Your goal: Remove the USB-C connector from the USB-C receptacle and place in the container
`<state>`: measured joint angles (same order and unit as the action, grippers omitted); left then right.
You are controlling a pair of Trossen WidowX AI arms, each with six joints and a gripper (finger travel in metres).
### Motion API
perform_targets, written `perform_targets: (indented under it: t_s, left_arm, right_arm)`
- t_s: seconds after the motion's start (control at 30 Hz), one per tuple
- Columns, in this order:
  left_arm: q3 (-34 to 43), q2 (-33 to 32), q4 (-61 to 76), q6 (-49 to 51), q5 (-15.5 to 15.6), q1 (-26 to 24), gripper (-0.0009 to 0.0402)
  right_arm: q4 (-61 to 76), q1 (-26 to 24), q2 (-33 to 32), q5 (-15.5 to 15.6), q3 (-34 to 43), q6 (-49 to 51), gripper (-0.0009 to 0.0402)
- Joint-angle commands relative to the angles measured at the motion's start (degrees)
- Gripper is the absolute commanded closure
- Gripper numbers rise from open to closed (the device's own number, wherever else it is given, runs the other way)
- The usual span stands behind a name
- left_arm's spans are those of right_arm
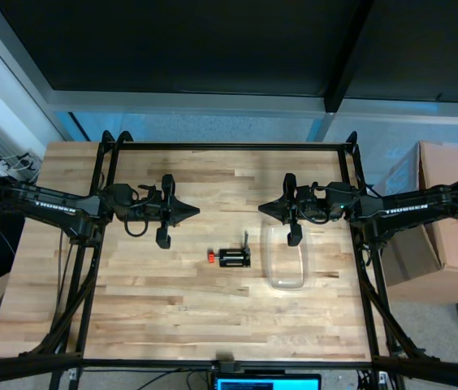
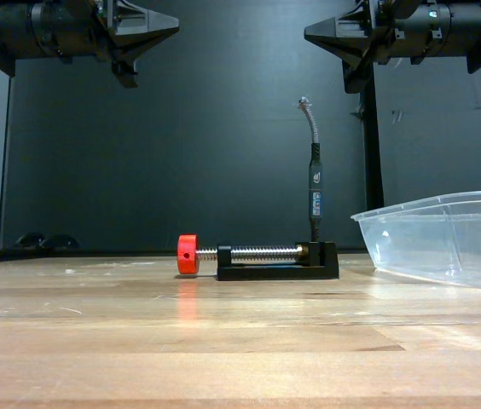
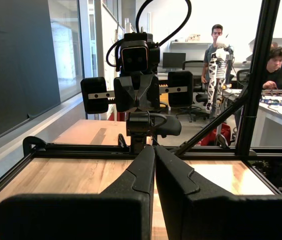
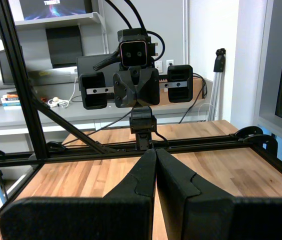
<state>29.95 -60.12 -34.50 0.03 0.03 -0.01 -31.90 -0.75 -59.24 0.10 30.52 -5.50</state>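
**A:** Start at the left. Where is the left gripper (image 1: 194, 211)?

**B:** High above the clamp (image 1: 233, 258), off to the clamp's left and farther back over the wooden table (image 1: 172, 317). Its own camera shows its fingers (image 3: 140, 172) pressed together with nothing between them.

**A:** And the clamp itself?

**B:** It is a small black screw clamp that lies flat on the wood. Its red knob (image 2: 188, 254) sticks out of its left end.

**A:** The USB-C connector (image 2: 315, 183)?

**B:** It stands upright out of the clamp's right end, and neither claw holds it. A short stub of cable rises from it and bends a little at the tip. I cannot make out the USB-C receptacle inside the clamp, so I cannot tell how deep the plug sits.

**A:** The right gripper (image 1: 263, 208)?

**B:** It is also high above the clamp, to the clamp's right and farther back, and it points toward the left one. Its fingers (image 4: 143, 172) are closed on nothing.

**A:** Last, the container (image 1: 287, 281)?

**B:** It is a clear plastic tub that sits on the table near the clamp's right end, apart from it.
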Motion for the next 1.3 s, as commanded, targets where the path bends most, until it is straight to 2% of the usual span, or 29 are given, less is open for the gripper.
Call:
perform_targets:
  t_s: [0.03,0.37,0.43,0.6,0.83,1.07,1.3]
  left_arm:
    - [0.0,0.0,0.0,0.0,0.0,0.0,0.0393]
    - [0.0,0.0,0.0,0.0,0.0,0.0,0.0393]
    - [0.0,0.0,0.0,0.0,0.0,0.0,0.0393]
    - [0.0,0.0,0.0,0.0,0.0,0.0,0.0393]
    - [0.0,0.0,0.0,0.0,0.0,0.0,0.0393]
    - [0.0,0.0,0.0,0.0,0.0,0.0,0.0393]
    - [0.0,0.0,0.0,0.0,0.0,0.0,0.0393]
  right_arm:
    - [0.0,0.0,0.0,0.0,0.0,0.0,0.0393]
    - [0.1,0.1,0.0,0.0,0.1,-0.3,0.0393]
    - [4.3,0.6,0.0,-0.8,1.7,-1.6,0.0393]
    - [26.5,3.4,-2.7,-1.2,11.5,-1.5,0.0393]
    - [56.9,8.9,-12.1,-4.8,27.9,-2.6,0.0393]
    - [76.9,11.7,-21.5,-5.0,42.0,-5.2,0.0393]
    - [90.1,13.1,-29.6,-5.0,53.9,-6.4,0.0387]
